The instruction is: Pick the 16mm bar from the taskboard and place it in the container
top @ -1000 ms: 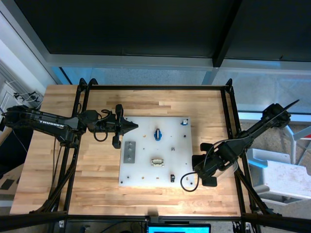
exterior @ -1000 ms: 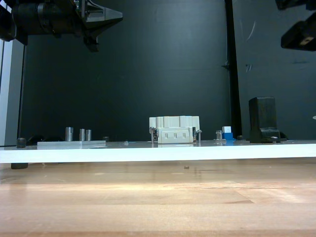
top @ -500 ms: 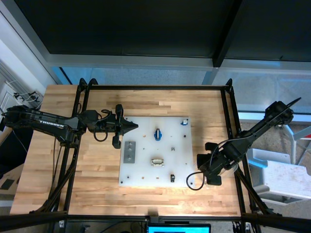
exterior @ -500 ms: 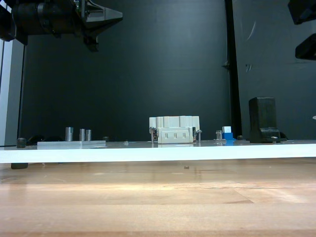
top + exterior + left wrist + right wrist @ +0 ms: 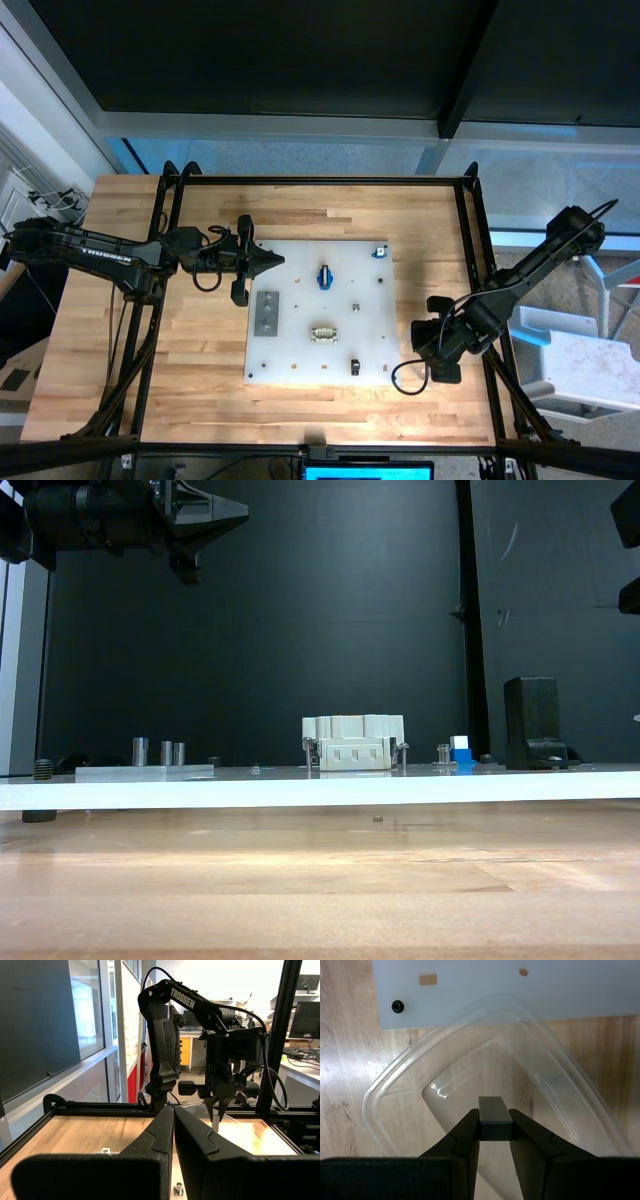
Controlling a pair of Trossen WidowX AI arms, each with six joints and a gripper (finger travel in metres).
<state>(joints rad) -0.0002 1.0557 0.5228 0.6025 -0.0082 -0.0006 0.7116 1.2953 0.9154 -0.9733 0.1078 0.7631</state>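
Both arms were matte black all over, with white TROSSEN lettering [image 5: 100,255] along the left one. The left gripper [image 5: 272,259], above the taskboard [image 5: 300,350] at its left edge, tapered to a wedge. The right gripper [image 5: 432,340], just off the board's right side, trailed a looped black cable [image 5: 405,377] — its fingers [image 5: 465,1137] smooth and angular.

"TROSSEN" stands in white capitals on the black right arm [image 5: 192,1002], on the link sloping down towards the right gripper [image 5: 216,1119]. In the high view the same white word, small but legible, runs along the left arm [image 5: 100,256], well behind the left gripper [image 5: 270,259]
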